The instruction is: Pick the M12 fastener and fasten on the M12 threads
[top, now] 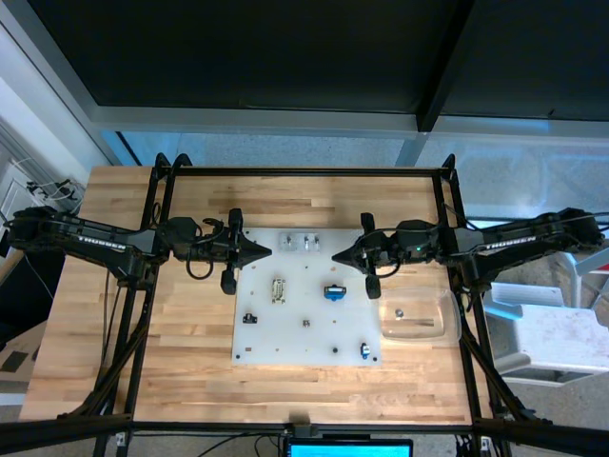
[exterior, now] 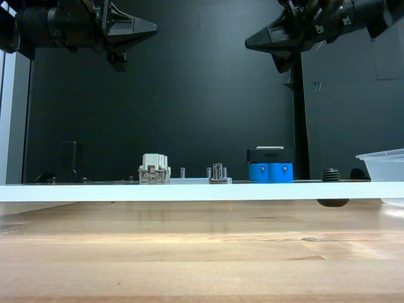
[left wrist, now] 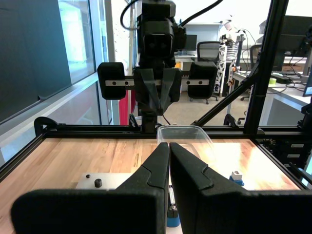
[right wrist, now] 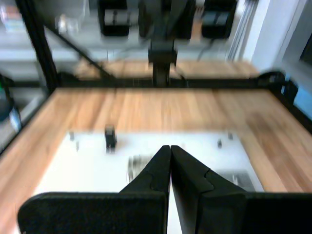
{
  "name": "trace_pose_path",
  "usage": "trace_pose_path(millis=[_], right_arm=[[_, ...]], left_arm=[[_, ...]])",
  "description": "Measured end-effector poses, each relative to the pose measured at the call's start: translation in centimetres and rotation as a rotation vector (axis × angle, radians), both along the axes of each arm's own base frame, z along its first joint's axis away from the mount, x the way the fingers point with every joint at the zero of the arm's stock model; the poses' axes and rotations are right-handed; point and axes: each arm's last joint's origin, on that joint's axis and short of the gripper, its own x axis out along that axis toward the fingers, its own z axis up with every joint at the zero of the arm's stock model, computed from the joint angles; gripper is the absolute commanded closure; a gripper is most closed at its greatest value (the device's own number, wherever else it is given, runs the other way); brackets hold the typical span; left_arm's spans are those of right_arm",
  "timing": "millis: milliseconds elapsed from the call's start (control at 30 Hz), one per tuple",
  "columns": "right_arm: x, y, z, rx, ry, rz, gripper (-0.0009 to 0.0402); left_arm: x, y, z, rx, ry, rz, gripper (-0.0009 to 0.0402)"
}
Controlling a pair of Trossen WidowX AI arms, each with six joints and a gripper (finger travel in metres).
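The M12 fastener (top: 401, 310), a tiny silver nut, lies inside the clear tray (top: 440, 328) just right of the white board (top: 285, 343). The black ribbed stud (exterior: 331, 174) stands bare near the board's near right edge (top: 364, 350). My left gripper (top: 266, 252) hangs high over the board's far left part, fingers (left wrist: 156, 165) pressed together on nothing. My right gripper (top: 335, 257) faces it from the right, well above the board, also shut and empty (right wrist: 170, 161). Both are far from the nut and the stud.
On the board stand a blue block (exterior: 270, 169), a beige connector (exterior: 154, 170) and a small silver post (exterior: 218, 172). A black frame (top: 304, 172) surrounds the wooden table. The tray's rim (exterior: 382, 158) rises behind the stud in the low view.
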Motion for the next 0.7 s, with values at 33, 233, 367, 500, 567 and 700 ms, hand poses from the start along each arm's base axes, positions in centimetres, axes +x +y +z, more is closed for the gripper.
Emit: trace_pose_path(millis=[33, 233, 367, 500, 567, 700], right_arm=[[-0.1, 0.2, 0.2, -0.016, 0.038, 0.012, 0.0393], [-0.9, 1.3, 1.5, -0.101, 0.254, 0.091, 0.0393], [-1.7, 1.8, 2.4, -0.128, 0.362, 0.127, 0.0393], [-2.4, 2.1, 3.0, -0.147, 0.439, 0.154, 0.0393], [-2.7, 2.2, 3.3, -0.153, 0.485, 0.161, 0.0393], [-3.2, 2.2, 3.5, -0.167, 0.605, 0.171, 0.0393]], left_arm=[[0.0, 0.0, 0.0, 0.000, -0.001, 0.000, 0.0393], [0.0, 0.0, 0.0, 0.000, -0.001, 0.000, 0.0393], [0.0, 0.0, 0.0, 0.000, 0.000, 0.000, 0.0393], [0.0, 0.0, 0.0, 0.000, -0.001, 0.000, 0.0393], [0.0, 0.0, 0.0, 0.000, 0.000, 0.000, 0.0393], [0.0, 0.0, 0.0, 0.000, 0.000, 0.000, 0.0393]])
